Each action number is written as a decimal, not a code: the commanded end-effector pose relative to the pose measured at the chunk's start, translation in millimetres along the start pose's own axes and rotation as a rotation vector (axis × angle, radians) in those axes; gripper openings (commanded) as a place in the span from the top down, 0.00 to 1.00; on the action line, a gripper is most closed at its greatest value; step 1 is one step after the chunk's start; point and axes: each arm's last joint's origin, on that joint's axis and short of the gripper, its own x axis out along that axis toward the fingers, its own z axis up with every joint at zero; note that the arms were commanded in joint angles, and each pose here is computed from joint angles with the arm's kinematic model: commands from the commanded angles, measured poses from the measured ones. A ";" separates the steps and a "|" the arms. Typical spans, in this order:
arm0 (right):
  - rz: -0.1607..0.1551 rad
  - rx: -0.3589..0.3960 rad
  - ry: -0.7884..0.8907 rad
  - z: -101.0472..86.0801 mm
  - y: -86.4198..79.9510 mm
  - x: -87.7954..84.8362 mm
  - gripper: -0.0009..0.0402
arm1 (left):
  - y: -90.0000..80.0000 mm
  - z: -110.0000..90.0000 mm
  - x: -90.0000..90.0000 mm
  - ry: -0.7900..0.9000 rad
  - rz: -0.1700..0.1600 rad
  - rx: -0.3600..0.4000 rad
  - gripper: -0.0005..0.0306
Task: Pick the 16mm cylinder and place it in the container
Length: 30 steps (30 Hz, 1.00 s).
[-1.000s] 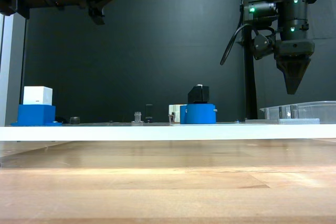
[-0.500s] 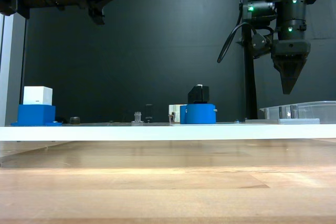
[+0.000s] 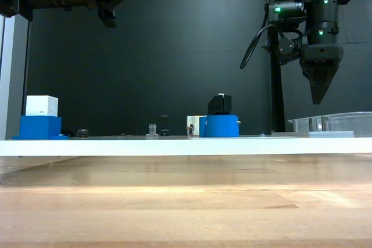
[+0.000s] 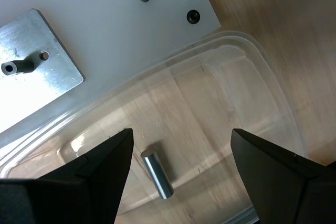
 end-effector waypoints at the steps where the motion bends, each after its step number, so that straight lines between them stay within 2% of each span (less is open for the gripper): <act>1: 0.000 0.000 0.001 0.0 0.1 0.1 0.35 | 0.0 0.1 0.0 0.000 0.000 0.000 0.98; 30: -0.004 -0.003 0.022 -2.0 -0.4 0.1 0.35 | 0.0 0.1 0.0 0.000 0.000 0.000 0.98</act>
